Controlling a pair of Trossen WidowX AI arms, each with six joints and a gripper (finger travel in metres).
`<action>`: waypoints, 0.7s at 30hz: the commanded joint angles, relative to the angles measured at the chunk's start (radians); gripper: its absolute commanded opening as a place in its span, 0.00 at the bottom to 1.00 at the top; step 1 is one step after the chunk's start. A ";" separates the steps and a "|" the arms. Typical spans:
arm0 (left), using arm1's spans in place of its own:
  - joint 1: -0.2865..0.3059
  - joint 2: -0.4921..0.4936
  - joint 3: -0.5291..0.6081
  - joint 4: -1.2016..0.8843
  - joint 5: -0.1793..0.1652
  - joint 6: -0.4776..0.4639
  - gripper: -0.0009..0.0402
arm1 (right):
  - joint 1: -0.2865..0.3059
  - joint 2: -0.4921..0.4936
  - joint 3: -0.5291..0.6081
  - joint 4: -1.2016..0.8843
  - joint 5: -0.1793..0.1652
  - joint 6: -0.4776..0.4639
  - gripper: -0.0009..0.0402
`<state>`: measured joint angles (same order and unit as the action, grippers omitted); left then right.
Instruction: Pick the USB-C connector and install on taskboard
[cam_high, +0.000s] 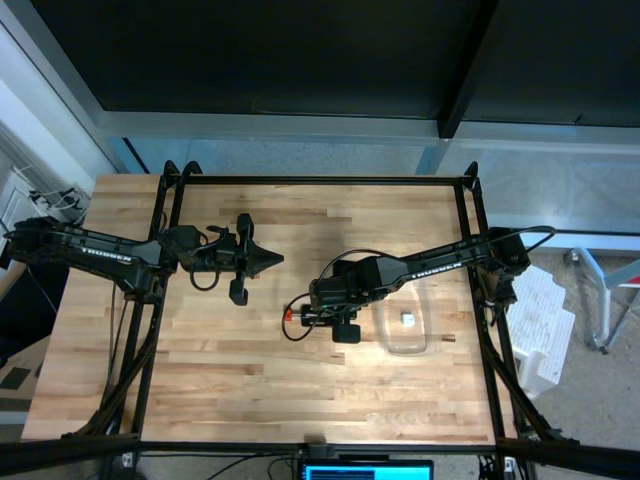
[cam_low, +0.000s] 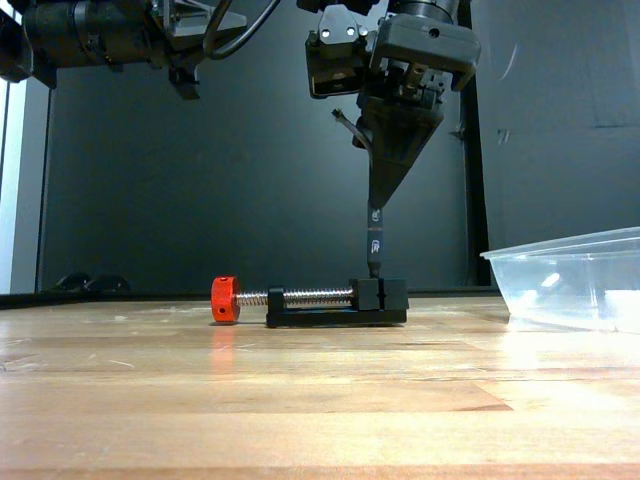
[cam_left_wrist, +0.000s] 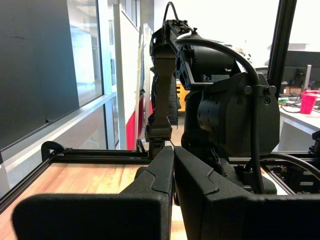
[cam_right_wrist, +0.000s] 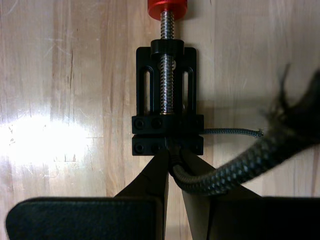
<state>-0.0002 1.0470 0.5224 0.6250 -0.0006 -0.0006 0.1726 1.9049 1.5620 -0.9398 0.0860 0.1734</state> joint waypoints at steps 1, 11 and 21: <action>0.000 0.000 0.000 0.001 0.000 0.000 0.02 | 0.000 0.005 -0.023 0.019 0.000 0.001 0.02; 0.000 0.000 0.000 0.000 0.000 0.000 0.02 | 0.000 0.002 -0.048 0.040 0.000 -0.007 0.02; 0.000 0.000 0.000 0.001 0.000 0.000 0.02 | 0.002 -0.001 -0.048 0.041 0.000 -0.009 0.02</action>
<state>-0.0002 1.0470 0.5224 0.6254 -0.0006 -0.0010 0.1745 1.9030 1.5166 -0.8959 0.0872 0.1627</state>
